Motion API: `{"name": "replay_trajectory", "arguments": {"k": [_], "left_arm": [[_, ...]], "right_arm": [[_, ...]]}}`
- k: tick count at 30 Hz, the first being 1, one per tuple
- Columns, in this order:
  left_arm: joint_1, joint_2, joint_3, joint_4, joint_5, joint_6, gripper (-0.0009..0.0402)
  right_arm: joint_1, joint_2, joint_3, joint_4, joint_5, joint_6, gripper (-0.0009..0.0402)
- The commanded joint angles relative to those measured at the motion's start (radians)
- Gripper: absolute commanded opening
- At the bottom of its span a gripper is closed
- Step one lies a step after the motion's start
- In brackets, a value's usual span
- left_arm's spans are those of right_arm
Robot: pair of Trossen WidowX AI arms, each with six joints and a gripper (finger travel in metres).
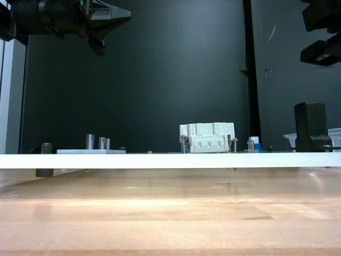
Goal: Pick the USB connector and install on taskboard
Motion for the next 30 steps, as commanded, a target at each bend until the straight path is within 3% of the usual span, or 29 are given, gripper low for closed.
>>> {"name": "replay_trajectory", "arguments": {"k": [1, 18, 30], "left_arm": [[0.0, 0.0, 0.0, 0.0, 0.0, 0.0, 0.0], [0.0, 0.0, 0.0, 0.0, 0.0, 0.0, 0.0], [0.0, 0.0, 0.0, 0.0, 0.0, 0.0, 0.0]], "right_arm": [[0.015, 0.037, 0.024, 0.013, 0.0, 0.036, 0.0], [0.069, 0.368, 0.29, 0.034, 0.011, 0.209, 0.0], [0.089, 0.569, 0.514, 0.023, 0.027, 0.24, 0.0]]}}
